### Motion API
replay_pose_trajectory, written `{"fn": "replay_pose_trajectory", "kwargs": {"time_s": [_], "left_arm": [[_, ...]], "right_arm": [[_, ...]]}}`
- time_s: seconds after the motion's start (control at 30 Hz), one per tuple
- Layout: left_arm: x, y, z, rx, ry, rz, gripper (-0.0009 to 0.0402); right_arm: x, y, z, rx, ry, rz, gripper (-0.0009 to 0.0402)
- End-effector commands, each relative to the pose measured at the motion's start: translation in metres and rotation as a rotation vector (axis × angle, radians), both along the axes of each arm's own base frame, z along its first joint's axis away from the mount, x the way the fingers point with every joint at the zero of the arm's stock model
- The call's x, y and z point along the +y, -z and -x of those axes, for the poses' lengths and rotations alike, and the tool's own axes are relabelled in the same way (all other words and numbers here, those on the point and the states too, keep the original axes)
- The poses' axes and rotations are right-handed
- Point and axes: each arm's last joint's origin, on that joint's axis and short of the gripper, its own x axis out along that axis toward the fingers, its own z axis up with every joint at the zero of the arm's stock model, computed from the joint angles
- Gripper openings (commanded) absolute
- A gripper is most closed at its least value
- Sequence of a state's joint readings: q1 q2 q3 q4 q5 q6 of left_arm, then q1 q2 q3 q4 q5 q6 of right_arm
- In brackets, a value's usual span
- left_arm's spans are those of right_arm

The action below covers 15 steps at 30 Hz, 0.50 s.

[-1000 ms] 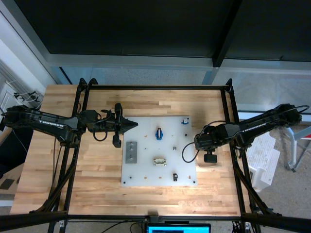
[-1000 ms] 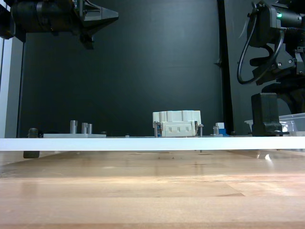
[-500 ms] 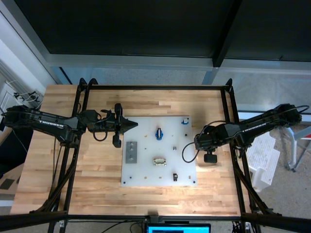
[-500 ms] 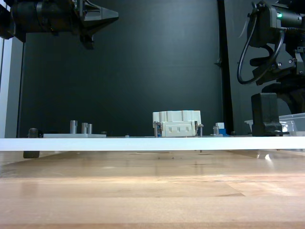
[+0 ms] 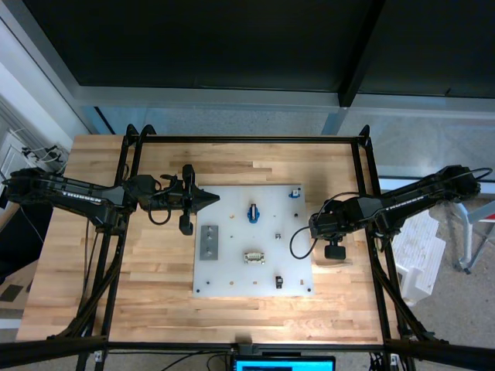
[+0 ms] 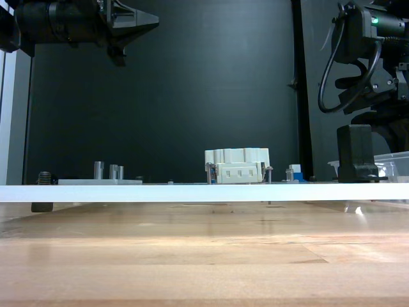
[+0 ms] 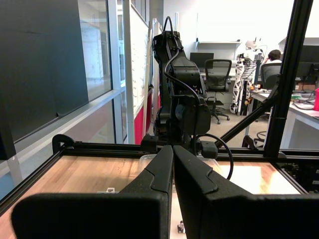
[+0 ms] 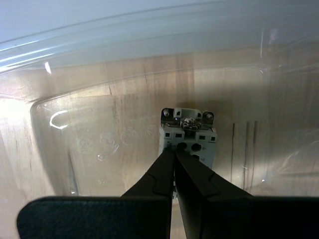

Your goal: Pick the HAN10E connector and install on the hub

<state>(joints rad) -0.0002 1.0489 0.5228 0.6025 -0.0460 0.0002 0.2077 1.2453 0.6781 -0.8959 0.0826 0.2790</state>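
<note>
Right gripper (image 8: 174, 149) pinched closed, empty, over HAN10E connector (image 8: 188, 130) in clear bin (image 8: 75, 149), hub's (image 5: 253, 256) 3 o'clock; left gripper (image 5: 210, 199) closed, empty, 11 o'clock.

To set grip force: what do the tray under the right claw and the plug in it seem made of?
The tray seems clear glossy plastic: it glints and the table shows through. The plug: likely pale grey matt plastic, plus a shiny metal screw. The right claw, shut, points at it; the left claw, shut, hangs over the board's left edge.
</note>
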Motion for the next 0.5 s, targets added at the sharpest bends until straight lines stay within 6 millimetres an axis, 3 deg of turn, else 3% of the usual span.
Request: {"fn": "replay_pose_trajectory", "kwargs": {"time_s": [0.03,0.5], "left_arm": [[0.000,0.000,0.000,0.000,0.000,0.000,0.0000],[0.000,0.000,0.000,0.000,0.000,0.000,0.0000]], "right_arm": [[0.000,-0.006,0.000,-0.005,-0.001,-0.006,0.0000],[0.000,-0.041,0.002,-0.051,-0.001,-0.015,0.0000]]}}
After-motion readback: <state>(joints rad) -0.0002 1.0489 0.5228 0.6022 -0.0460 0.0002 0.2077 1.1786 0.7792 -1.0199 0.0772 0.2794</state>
